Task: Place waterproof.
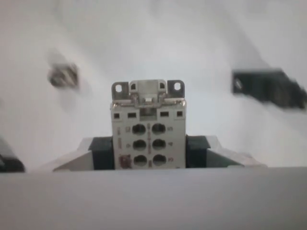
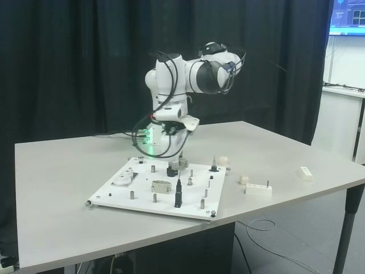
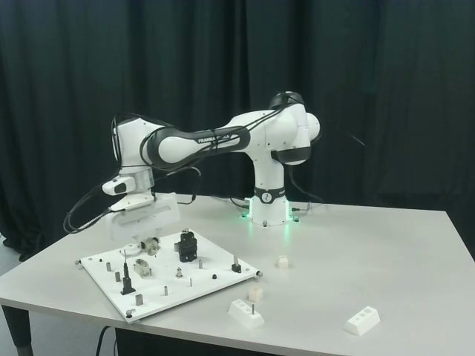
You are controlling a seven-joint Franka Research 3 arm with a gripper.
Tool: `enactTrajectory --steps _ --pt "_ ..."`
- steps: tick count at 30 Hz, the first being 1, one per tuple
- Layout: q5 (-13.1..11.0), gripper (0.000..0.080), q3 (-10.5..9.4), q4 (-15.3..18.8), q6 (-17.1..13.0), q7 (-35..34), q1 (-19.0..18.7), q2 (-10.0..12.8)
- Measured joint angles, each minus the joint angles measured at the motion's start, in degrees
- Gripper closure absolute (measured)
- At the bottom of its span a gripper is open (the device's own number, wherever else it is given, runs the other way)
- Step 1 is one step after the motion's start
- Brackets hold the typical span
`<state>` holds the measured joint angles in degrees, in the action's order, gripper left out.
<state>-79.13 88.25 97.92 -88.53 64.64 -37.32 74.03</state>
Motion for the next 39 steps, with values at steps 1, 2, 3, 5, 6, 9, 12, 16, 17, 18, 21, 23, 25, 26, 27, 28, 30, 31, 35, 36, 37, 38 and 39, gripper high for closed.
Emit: enactTrajectory --steps 1,2,3,5,6,9,12,16,17,18,21,23,25,26,27,28,30,31,35,36,37,38,39 --pt "-0.2 0.0494 0.02 0.0 0.6 -0.3 -0.2 -0.1" --pt "-0.4 0.0494 0.04 -0.1 1.2 -0.7 -0.5 -0.1" --pt "-0.5 0.0494 0.05 -0.1 1.7 -1.0 -0.8 -0.1" --pt "-0.9 0.0494 0.1 -0.1 2.9 -1.6 -1.5 -0.1" --pt "-1.1 0.0494 0.11 -0.1 3.5 -2.0 -1.9 -0.1" --pt "-1.7 0.0494 0.11 -0.1 5.3 -3.7 -3.2 -0.1" --pt "-2.5 0.0494 0.07 -0.1 7.3 -5.5 -4.9 -0.1" --pt "-3.5 0.0494 -0.15 0.0 9.1 -8.6 -7.6 -0.1" --pt "-3.7 0.0494 -0.24 0.1 9.4 -9.5 -8.4 -0.1" --pt "-3.9 0.0494 -0.33 0.2 9.6 -10.3 -9.3 -0.1" --pt "-4.3 0.0494 -0.69 0.5 9.9 -12.7 -12.1 -0.1" --pt "-4.6 0.0494 -0.95 0.8 9.9 -14.4 -14.0 -0.1" --pt "-4.8 0.0494 -1.2 1.2 9.8 -16.1 -16.1 -0.1" --pt "-4.8 0.0494 -1.31 1.3 9.7 -17.0 -17.1 -0.1" --pt "-4.9 0.0494 -1.45 1.3 9.6 -18.0 -18.1 -0.1" --pt "-4.9 0.0494 -1.61 1.4 9.3 -19.0 -19.1 -0.1" --pt "-4.9 0.0494 -1.9 1.6 8.6 -20.8 -21.0 -0.1" --pt "-4.9 0.0494 -2.06 1.7 8.1 -21.7 -22.1 -0.1" --pt "-4.9 0.0494 -2.71 2.3 5.8 -25.0 -26.0 -0.1" --pt "-4.9 0.0494 -2.89 2.5 5.2 -25.7 -26.9 -0.2" --pt "-4.9 0.0494 -3.11 2.7 4.4 -26.4 -27.9 -0.2" --pt "-4.8 0.0494 -3.34 2.9 3.7 -27.1 -28.8 -0.2" --pt "-4.8 0.0494 -3.54 3.1 3.1 -27.7 -29.6 -0.2"
